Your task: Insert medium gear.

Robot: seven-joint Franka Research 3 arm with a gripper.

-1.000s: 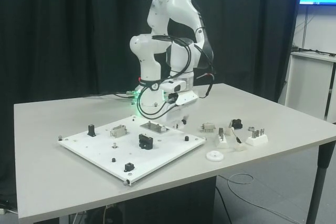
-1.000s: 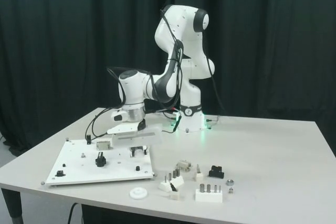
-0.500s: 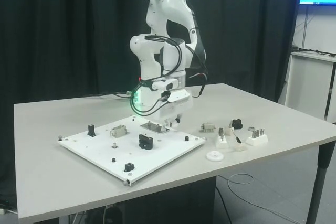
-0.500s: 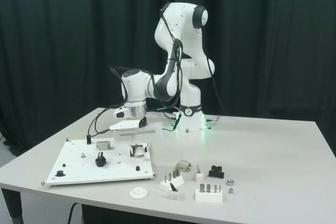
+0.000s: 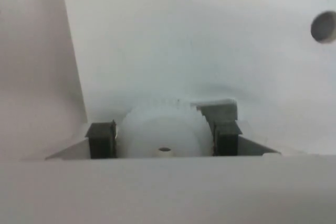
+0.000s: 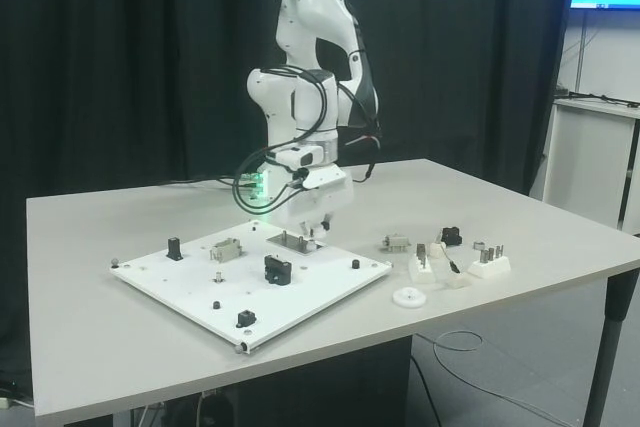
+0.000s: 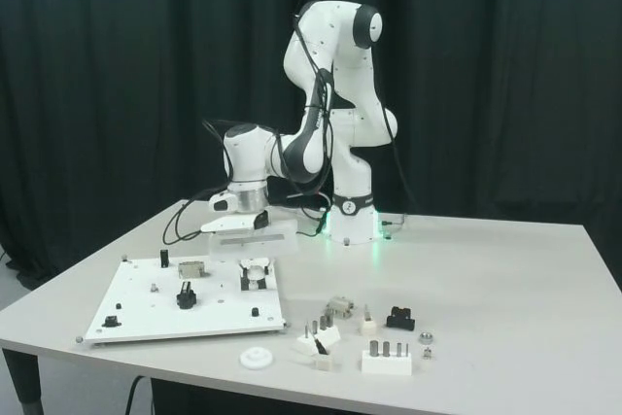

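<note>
Here, the big grey table (image 6: 120, 247) fills the lower half of both room views. The white robot arm (image 6: 305, 67) stands at the back of the table, in the middle of each room view, and bends down toward the front.

A flat white board (image 6: 250, 272) lies on the table, at the lower left of each room view. Small black parts and a grey metal holder (image 6: 295, 241) sit on the board.

The tool (image 6: 312, 230) hangs over the far edge of the board, close to the grey metal holder. In the second room view the tool (image 7: 255, 274) is left of the middle of the frame.

In the wrist view the tool (image 5: 164, 141) is squeezed on a white gear (image 5: 164, 135) with little teeth. The gear sits low in the middle of that frame, and it has a tiny hole in its middle. One black finger (image 5: 102, 140) touches one side of it, and the other finger touches the other side. The white board (image 5: 173, 40) is behind the gear, and a small round hole (image 5: 323, 26) shows at the upper right edge.

To the right of the board, near the front edge of the table, stand some small white blocks with grey pins (image 7: 387, 357). Another white gear (image 6: 407, 296) lies flat on the table just in front of them, apart from the board.
</note>
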